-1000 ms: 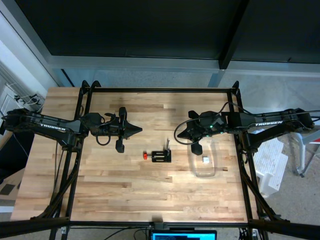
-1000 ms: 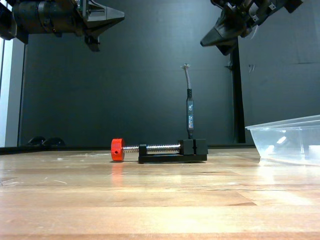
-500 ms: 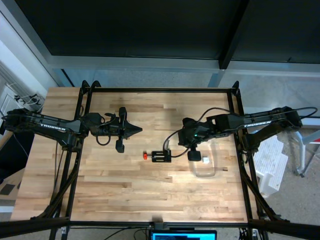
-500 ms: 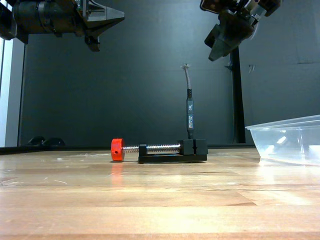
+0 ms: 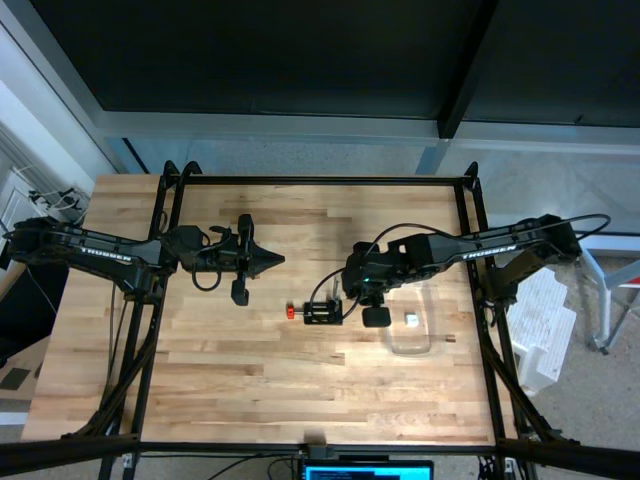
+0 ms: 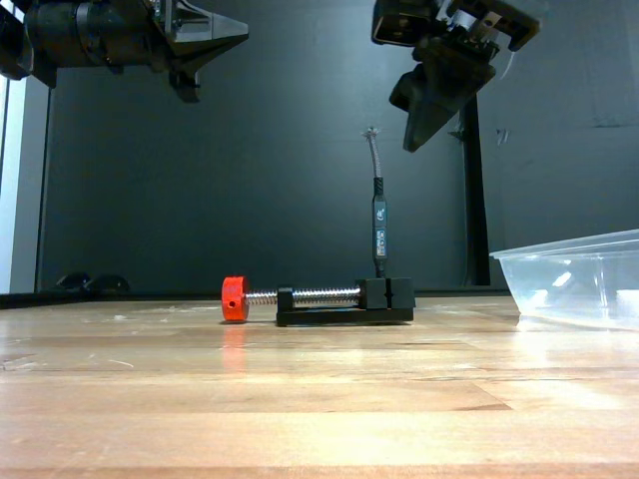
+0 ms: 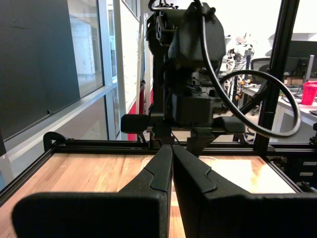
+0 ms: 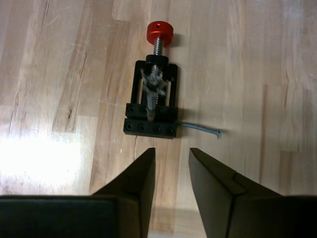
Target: Remove the USB-C connector from taskboard and place in the container
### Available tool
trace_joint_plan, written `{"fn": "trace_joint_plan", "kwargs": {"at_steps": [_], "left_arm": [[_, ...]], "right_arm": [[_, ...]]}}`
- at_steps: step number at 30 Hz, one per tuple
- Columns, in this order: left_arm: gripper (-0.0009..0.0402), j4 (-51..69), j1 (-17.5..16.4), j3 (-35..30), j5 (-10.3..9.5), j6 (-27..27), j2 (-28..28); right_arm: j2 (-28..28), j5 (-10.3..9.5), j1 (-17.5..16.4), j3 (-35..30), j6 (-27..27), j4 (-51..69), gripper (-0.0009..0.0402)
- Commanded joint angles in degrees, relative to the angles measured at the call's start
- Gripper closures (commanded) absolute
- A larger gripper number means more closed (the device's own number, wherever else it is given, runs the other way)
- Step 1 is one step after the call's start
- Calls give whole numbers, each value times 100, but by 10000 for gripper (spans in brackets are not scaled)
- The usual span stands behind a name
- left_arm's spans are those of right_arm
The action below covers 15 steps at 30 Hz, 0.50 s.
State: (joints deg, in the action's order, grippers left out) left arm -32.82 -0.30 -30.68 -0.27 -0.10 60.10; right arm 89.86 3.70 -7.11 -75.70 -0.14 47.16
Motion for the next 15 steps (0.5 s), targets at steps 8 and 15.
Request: {"fn": "trace_joint_plan", "kwargs": {"at_steps": [8, 15], "left_arm": [[393, -2, 0, -2, 2, -2, 2], [393, 0, 0, -2, 2, -2, 2]], "right_arm": [[584, 286, -133, -529, -94, 254, 252], [960, 282, -216, -789, -173, 328, 247]]}}
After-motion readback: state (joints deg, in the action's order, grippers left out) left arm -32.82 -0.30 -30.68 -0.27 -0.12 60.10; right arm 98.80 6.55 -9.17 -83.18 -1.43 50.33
